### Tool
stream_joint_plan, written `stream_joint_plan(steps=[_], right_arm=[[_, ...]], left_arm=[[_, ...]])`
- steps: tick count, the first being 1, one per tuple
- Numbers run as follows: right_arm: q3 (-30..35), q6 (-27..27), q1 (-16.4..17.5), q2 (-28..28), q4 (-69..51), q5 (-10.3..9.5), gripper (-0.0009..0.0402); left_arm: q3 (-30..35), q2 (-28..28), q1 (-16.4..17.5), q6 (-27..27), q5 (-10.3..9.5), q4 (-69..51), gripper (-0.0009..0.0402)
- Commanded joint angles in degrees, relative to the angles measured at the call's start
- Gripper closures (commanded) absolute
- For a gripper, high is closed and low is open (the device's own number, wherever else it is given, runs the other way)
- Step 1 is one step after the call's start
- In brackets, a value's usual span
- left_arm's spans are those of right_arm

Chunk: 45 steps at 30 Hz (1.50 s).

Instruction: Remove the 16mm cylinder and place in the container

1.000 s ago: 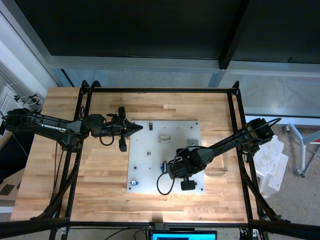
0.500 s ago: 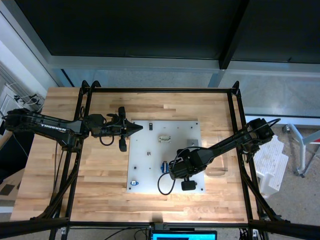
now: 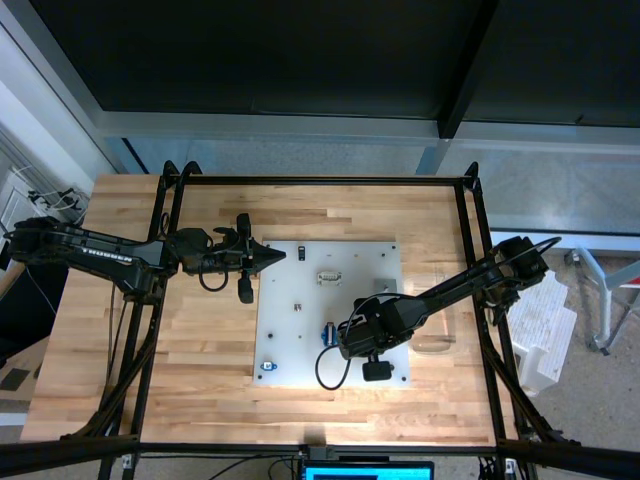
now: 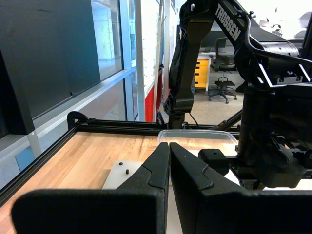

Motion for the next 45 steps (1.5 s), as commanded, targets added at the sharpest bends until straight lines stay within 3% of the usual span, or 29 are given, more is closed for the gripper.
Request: stream_joint_plan(steps=[1, 15, 19, 29, 33, 45], right_arm=[[0.0, 1.0, 0.0, -0.1, -0.1, 0.00, 0.0393], [2.8, 4.1, -0.4, -2.7, -5.7, 0.26, 0.0393], [2.8, 4.5, -1.1, -2.7, -5.7, 2.75, 0.0389], [2.8, 5.4, -1.4, -1.5, -4.9, 3.04, 0.0252], [2.7, 5.4, -1.6, 0.0, -4.1, 3.10, 0.0215], [1.6, 4.9, -1.8, 1.0, -2.2, 3.04, 0.0228]], left_arm=[[0.0, 0.0, 0.0, 0.0, 0.00, 0.0, 0.0393], [0.0, 0.0, 0.0, 0.0, 0.00, 0.0, 0.0393], [0.0, 0.0, 0.0, 0.0, 0.00, 0.0, 0.0393], [0.0, 0.0, 0.0, 0.0, -0.02, 0.0, 0.0393], [0.0, 0.0, 0.0, 0.0, 0.00, 0.0, 0.0393], [0.0, 0.0, 0.0, 0.0, 0.00, 0.0, 0.0393]])
